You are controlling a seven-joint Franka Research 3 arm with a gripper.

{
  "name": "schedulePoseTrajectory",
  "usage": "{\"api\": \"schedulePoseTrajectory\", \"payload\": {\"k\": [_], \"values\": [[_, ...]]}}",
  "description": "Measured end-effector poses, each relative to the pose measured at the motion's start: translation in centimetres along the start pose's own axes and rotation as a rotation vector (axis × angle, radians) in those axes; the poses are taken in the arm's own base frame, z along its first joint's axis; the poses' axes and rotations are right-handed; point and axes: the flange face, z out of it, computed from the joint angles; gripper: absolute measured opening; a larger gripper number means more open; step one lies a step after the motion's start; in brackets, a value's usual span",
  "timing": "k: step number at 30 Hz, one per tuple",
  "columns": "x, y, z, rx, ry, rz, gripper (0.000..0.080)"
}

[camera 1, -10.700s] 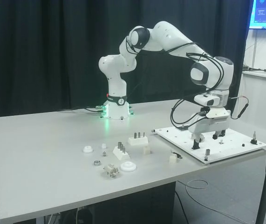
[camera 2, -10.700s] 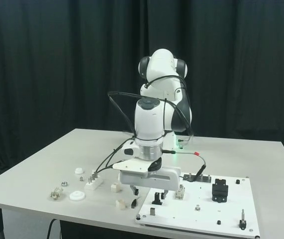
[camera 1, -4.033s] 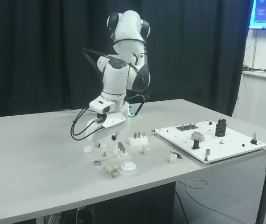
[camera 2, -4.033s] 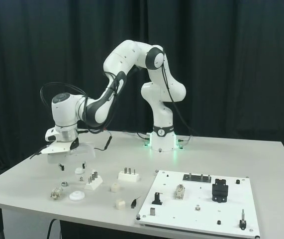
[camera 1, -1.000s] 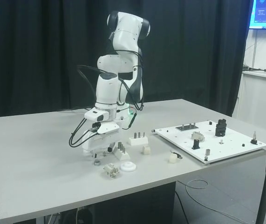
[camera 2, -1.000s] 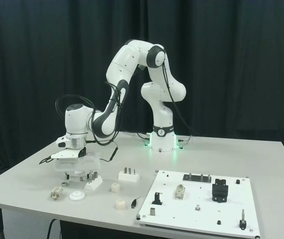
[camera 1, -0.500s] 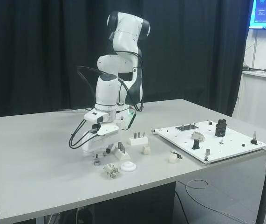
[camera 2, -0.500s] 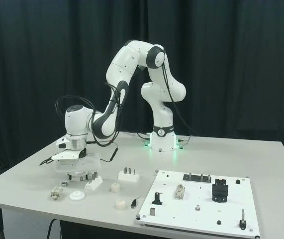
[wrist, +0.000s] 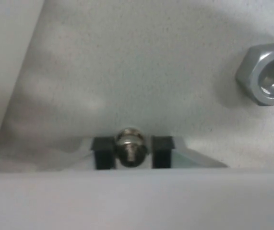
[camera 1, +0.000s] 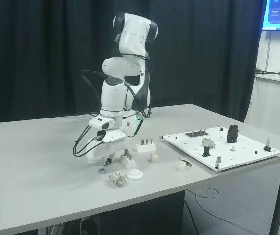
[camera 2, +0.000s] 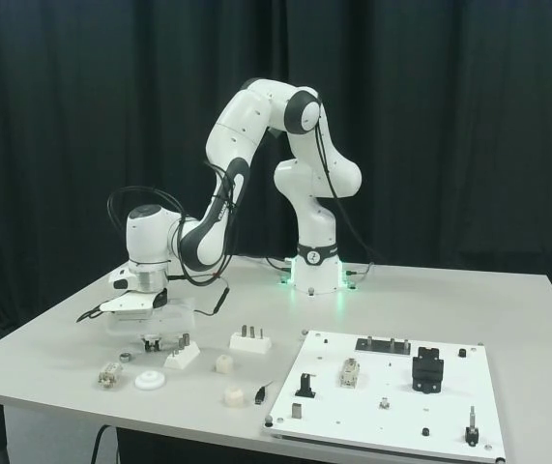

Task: Pick BNC.

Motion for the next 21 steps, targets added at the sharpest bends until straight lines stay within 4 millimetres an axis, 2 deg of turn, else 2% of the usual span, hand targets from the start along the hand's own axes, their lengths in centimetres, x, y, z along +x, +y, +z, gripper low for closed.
{"api": "schedulePoseTrajectory", "payload": {"k": [1,13,21], "values": [[0.03,0.00,-0.02,0.000,0.001,0.000,0.0147],[0.15,-0.03,-0.12,0.000,0.003,0.002,0.0125],[0.45,0.31,-0.93,0.005,0.003,0.029,0.0126]]}}
